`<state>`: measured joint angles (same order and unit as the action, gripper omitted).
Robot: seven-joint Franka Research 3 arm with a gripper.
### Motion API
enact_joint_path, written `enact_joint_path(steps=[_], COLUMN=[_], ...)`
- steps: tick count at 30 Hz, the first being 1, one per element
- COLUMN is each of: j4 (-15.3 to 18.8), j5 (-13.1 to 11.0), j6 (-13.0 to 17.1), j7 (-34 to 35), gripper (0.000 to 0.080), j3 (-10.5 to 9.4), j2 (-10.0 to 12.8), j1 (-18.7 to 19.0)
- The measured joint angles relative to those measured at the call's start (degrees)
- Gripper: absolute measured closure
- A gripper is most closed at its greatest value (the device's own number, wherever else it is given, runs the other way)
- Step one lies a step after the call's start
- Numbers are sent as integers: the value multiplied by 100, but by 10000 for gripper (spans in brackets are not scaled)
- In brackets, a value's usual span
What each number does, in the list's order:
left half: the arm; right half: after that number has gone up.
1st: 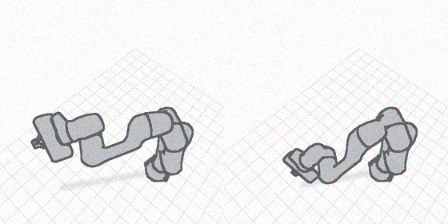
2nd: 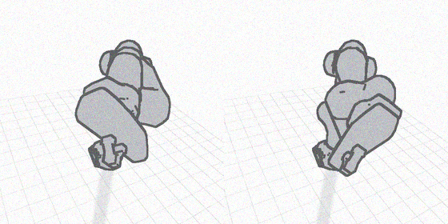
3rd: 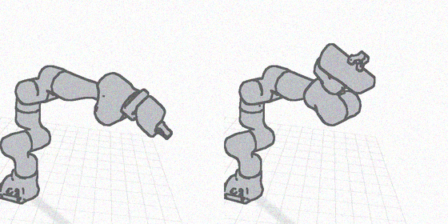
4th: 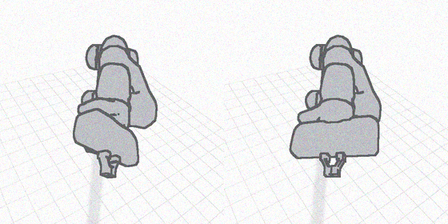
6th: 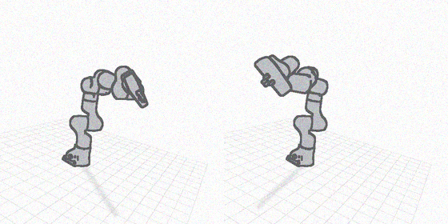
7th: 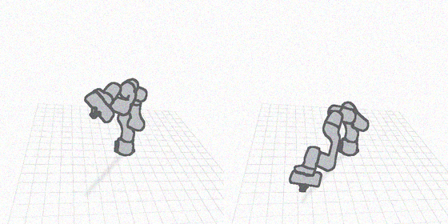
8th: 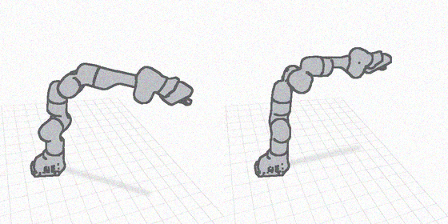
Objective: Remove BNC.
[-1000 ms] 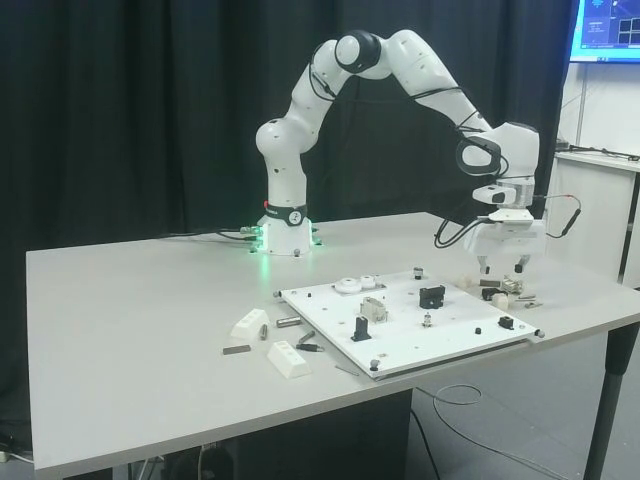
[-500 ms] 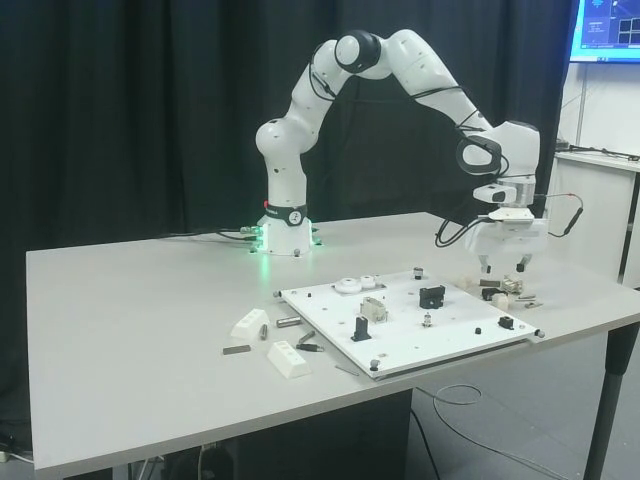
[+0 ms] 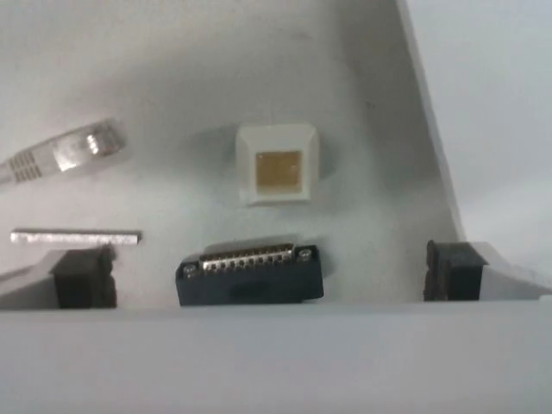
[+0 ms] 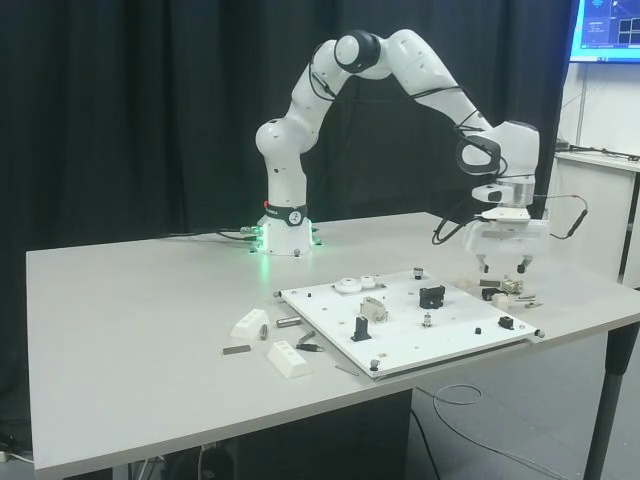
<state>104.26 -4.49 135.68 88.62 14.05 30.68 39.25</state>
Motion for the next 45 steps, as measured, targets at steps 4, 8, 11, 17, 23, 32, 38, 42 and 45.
enact_joint_path(steps=[4, 8, 11, 17, 23, 32, 38, 42, 45], j4=[-3, -28, -68, -147, -229, -419, -507, -530, -530], j5=[0, 8, 12, 12, 12, 12, 24, 44, 51], j6=[4, 5, 3, -21, -138, -449, -643, -775, -829], j7=[168, 337, 350, 398, 589, 983, 1051, 1098, 1098], gripper=[3, 3, 3, 3, 3, 3, 3, 3, 3], j3=[50, 126, 204, 381, 616, 967, 1092, 1133, 1134], j2=[0, 0, 0, -9, -46, -125, -200, -246, -274], j1=[-6, -6, -6, -7, -19, -144, -357, -543, -701])
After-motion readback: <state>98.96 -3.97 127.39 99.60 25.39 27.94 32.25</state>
